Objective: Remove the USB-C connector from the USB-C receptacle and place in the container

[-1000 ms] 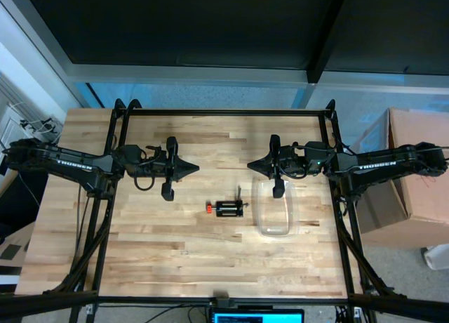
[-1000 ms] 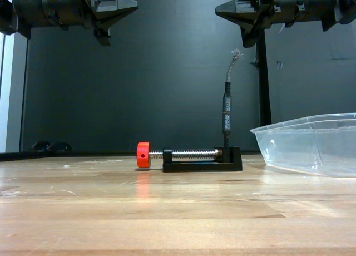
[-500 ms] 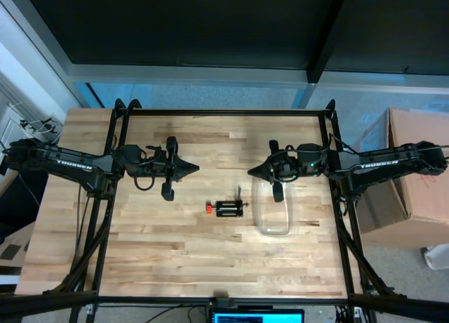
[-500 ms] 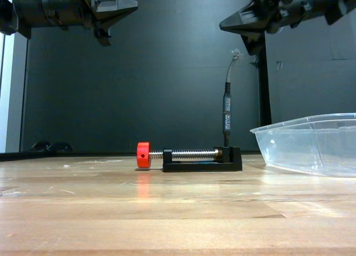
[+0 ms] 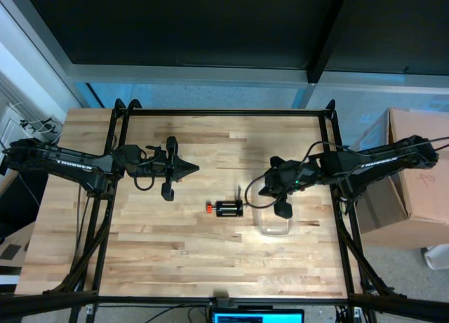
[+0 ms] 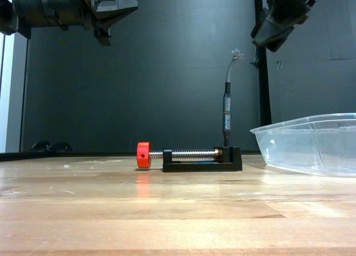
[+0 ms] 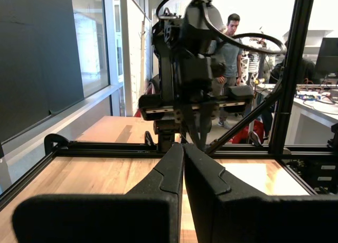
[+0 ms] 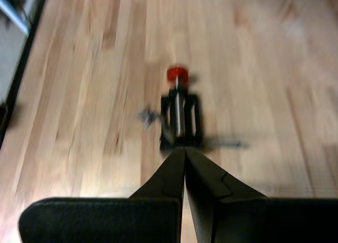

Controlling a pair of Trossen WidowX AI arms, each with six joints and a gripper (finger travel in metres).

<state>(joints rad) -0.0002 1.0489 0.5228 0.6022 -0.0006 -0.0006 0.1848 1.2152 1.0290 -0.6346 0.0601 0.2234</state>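
Note:
The USB-C connector (image 6: 227, 114) stands upright, plugged into the black screw clamp (image 6: 203, 158) with a red knob (image 6: 143, 154); its short frayed cable (image 6: 233, 61) rises above it. From above, the clamp (image 5: 228, 208) sits mid-table. My right gripper (image 5: 252, 194) is shut and empty, tilted down toward the clamp, hanging above and right of the connector (image 6: 258, 43). The right wrist view shows its shut fingertips (image 8: 185, 152) just short of the clamp (image 8: 179, 119). My left gripper (image 5: 196, 168) is shut and empty, high at the left (image 6: 136, 7), far from the clamp.
A clear plastic container (image 5: 273, 221) lies right of the clamp, partly under the right arm; its rim (image 6: 303, 125) shows at table level. A black frame (image 5: 224, 113) borders the far table edge. A cardboard box (image 5: 414, 175) stands off the table at right.
My right gripper has swung forward and left toward the clamp and tipped its nose down. The left arm, the connector and the clamp have not moved.

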